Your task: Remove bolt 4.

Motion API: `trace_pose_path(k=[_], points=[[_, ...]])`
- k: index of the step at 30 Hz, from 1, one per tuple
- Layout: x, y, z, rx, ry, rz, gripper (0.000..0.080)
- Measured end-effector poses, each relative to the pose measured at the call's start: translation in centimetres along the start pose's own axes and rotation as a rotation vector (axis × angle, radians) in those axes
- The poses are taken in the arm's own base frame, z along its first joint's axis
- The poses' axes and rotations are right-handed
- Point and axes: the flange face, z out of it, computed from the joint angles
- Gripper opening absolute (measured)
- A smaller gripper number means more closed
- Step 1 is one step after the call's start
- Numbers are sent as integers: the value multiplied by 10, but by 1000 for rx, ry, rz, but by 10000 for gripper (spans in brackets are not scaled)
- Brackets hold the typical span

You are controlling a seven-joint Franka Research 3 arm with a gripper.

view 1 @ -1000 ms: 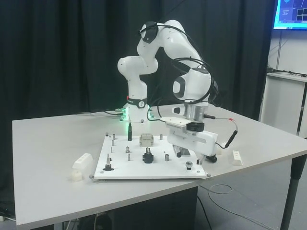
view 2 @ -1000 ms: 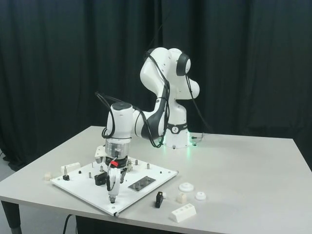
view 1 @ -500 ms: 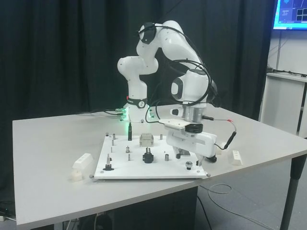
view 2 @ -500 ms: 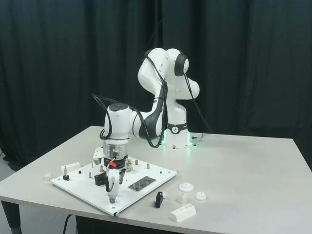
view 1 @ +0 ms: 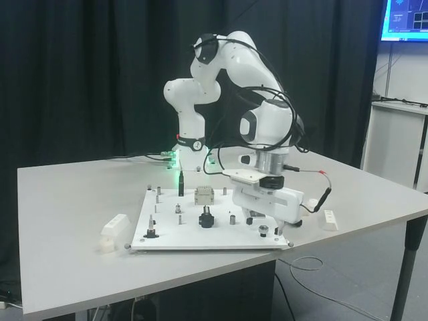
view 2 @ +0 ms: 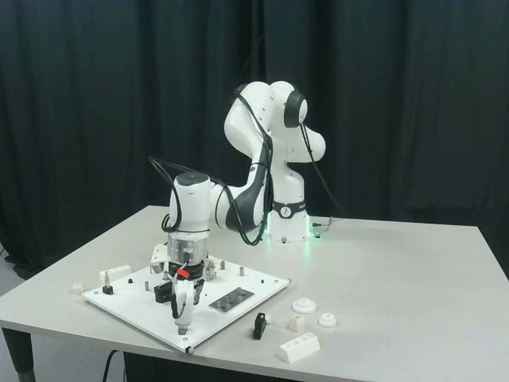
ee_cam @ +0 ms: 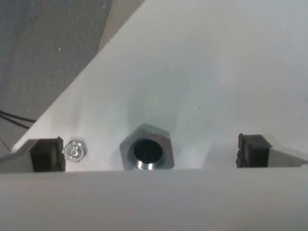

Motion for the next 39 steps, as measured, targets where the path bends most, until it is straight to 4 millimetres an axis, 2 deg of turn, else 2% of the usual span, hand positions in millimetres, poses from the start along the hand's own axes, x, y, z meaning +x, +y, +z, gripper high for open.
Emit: trace_pose_path(k=[19, 20, 27, 28, 29, 30, 34, 35, 39], points=[[0, -2, 0, -25, 6, -7, 800], [1, -2, 0, -25, 6, -8, 682], [2, -2, 2, -29, 7, -9, 682], [2, -2, 3, -30, 7, -9, 489], [2, -2, 3, -28, 5, -8, 489], [1, -3, 3, -26, 2, -7, 315], [0, -6, 3, -32, 2, -6, 315], [0, -6, 3, -34, 2, -6, 225], [-1, -7, 3, -39, 3, -7, 225]])
